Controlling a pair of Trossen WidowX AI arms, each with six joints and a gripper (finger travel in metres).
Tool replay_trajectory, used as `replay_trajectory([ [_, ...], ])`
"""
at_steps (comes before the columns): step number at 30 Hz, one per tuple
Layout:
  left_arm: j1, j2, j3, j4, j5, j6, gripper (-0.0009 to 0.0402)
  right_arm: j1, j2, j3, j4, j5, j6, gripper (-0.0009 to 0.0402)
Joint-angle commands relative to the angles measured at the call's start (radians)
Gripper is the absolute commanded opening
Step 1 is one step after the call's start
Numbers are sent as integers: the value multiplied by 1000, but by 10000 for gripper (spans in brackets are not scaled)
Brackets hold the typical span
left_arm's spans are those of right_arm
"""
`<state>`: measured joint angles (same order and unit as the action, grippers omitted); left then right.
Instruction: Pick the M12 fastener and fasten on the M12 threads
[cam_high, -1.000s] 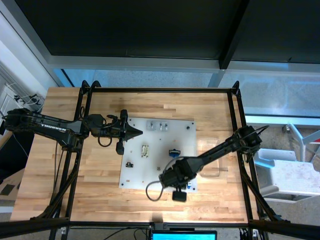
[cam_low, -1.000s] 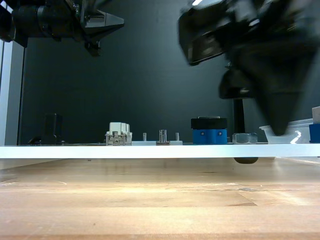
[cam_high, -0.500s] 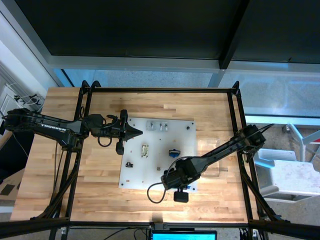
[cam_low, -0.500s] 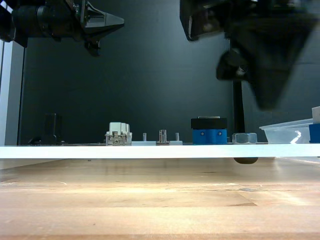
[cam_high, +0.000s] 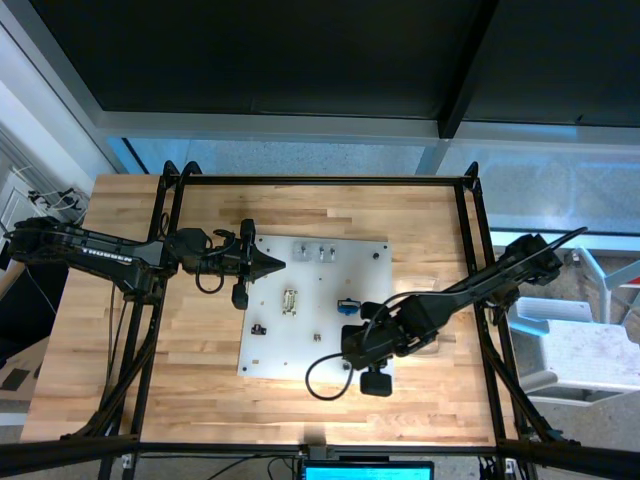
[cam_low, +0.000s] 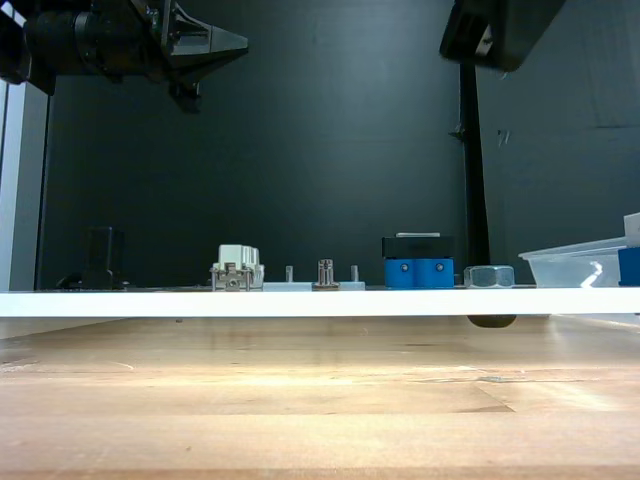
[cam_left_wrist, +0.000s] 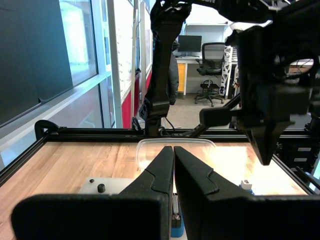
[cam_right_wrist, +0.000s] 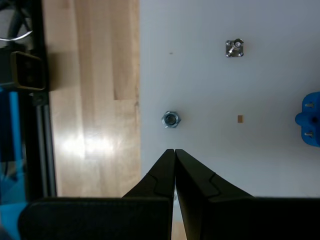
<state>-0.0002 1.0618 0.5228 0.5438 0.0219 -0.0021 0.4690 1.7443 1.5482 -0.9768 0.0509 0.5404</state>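
Observation:
The silver M12 nut sits on its stud near the white board's edge. A dark core fills its hole and no ribs show. In the low view the nut rests low on the board, right above a dark bolt head under the plate. My right gripper hangs above the board, a little short of the nut, shut with nothing between its fingers. From above, the right gripper is over the board's near right part. My left gripper hovers shut at the board's far left edge.
A blue-and-black block stands mid-board, left of the nut. The clear tray lies right of the board, partly under the right arm. A small white connector and a silver post stand on the board. The black frame rails the table.
My right gripper has lifted up and drawn back to the right, away from the nut, which stays where it was. The left arm has not moved.

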Motion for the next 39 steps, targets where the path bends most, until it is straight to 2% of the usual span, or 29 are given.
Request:
replay_trajectory([
  [1,0,0,0,0,0,0,0,0,-24,-1,-10,10,1,0],
  [39,0,0,0,0,0,0,0,3,-34,-3,-5,10,1,0],
])
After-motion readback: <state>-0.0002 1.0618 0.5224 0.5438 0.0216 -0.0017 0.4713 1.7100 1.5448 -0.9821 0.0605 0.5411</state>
